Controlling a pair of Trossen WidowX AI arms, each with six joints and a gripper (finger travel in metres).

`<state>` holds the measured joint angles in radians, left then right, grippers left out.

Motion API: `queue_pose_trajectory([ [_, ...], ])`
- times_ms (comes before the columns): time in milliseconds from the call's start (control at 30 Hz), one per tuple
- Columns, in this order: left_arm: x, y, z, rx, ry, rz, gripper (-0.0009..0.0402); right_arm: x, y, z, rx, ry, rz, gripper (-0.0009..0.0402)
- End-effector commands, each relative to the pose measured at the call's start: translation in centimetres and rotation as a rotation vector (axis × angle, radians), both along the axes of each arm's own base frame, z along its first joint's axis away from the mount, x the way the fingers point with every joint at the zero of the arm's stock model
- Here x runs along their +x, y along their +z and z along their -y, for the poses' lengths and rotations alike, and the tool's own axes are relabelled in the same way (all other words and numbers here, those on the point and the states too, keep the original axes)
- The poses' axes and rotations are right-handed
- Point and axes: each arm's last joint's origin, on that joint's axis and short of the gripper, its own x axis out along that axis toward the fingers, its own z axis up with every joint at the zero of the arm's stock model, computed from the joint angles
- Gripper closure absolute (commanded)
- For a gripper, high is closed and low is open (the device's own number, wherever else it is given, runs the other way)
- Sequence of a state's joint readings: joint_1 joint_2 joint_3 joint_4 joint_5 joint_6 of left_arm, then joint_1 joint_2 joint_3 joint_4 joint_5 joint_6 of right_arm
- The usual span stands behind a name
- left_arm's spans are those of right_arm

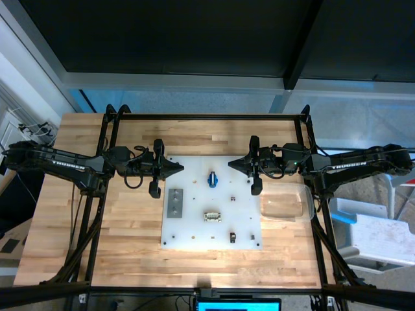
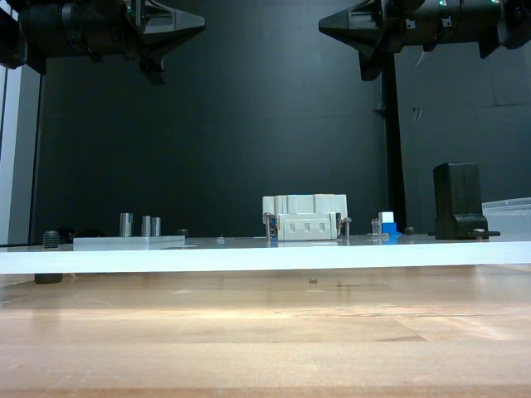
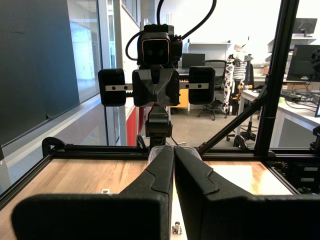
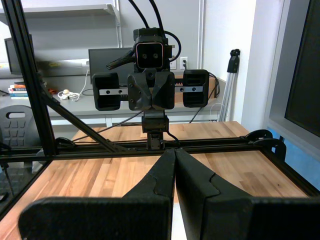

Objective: Pick the 16mm bar from the taskboard and place it in the container

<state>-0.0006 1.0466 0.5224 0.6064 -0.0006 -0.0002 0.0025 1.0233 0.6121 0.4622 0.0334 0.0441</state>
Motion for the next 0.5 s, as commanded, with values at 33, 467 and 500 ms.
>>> queue_pose_trajectory([
  [33,0.01,0.01,-0.02,0.000,0.001,0.000,0.0393,0.01,0.00,0.00,0.000,0.000,0.000,0.0393],
  [467,0.01,0.01,-0.02,0.000,0.001,0.000,0.0393,0.02,-0.02,-0.10,0.002,0.031,-0.001,0.0393],
  [500,0.01,0.01,-0.02,0.000,0.001,0.000,0.0393,0.01,-0.01,-0.10,0.002,0.031,-0.001,0.0393],
])
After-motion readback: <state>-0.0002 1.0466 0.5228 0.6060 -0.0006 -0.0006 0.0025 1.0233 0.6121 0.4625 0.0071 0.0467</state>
